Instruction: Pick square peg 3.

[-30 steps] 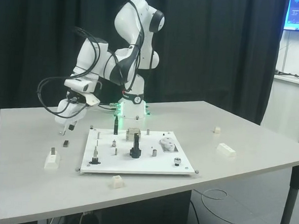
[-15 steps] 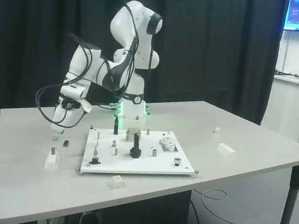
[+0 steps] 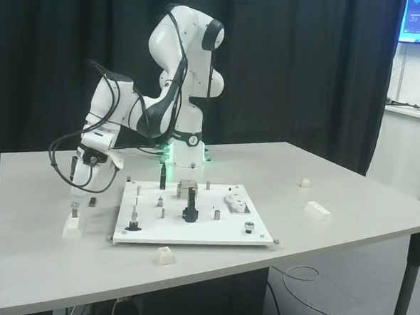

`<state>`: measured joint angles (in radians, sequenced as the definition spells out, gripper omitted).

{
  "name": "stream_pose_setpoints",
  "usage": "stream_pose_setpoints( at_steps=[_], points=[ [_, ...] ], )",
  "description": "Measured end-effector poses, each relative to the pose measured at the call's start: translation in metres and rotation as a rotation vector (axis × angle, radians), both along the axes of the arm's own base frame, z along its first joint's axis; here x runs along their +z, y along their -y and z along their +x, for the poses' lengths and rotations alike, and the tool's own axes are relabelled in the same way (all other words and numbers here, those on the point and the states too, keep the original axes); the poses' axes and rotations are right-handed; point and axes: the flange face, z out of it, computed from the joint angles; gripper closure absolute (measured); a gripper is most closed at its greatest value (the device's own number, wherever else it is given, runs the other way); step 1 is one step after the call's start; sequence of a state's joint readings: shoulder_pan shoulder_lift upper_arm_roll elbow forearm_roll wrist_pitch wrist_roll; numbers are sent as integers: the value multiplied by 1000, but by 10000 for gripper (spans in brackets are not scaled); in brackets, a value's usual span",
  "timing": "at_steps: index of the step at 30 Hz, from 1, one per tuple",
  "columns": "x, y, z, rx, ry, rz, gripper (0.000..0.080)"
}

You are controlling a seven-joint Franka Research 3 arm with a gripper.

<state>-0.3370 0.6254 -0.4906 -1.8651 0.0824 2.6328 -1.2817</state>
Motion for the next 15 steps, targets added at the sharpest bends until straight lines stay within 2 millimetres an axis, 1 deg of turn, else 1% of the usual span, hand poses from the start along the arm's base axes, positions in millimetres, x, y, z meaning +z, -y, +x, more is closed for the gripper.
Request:
stream_pose_setpoints(
  at_steps=[15],
  points=[
    [-19,-1,-20,12,1,15,3]
  ],
)
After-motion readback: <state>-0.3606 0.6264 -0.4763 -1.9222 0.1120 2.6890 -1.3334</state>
